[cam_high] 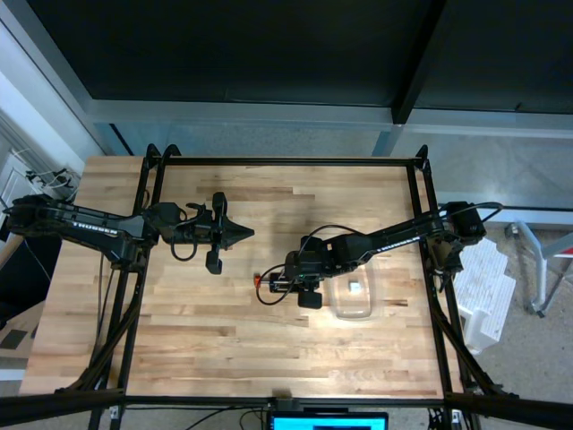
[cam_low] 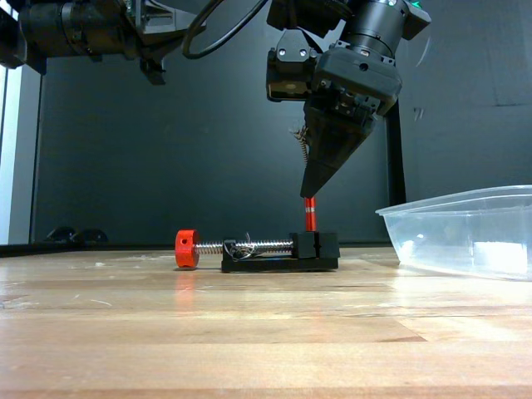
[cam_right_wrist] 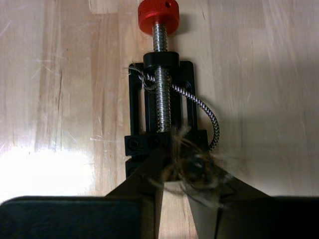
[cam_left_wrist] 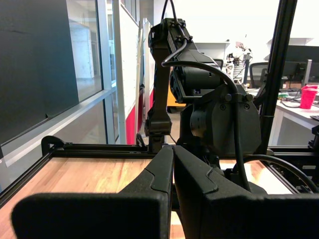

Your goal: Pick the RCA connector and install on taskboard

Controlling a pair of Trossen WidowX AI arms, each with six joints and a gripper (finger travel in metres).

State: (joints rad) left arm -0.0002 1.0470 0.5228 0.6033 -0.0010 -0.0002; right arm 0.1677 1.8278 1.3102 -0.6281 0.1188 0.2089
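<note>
The thin red RCA connector [cam_low: 309,214] stands upright on the small black rectangular taskboard [cam_low: 320,246], its top clenched in the right pincer [cam_low: 310,192]. Press straight down, no tilt! The left pincer [cam_high: 243,233] hangs clenched empty, well apart.

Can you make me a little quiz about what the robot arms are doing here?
1. True or false: the left gripper is shut, holds nothing and stays away from the taskboard.
2. What colour is the knob at the end of the taskboard? A blue, B red, C green.
3. Fill the gap: the right gripper, shut on the RCA connector, holds it upright right over the ____.

Key: 1 true; 2 B; 3 taskboard.
</note>
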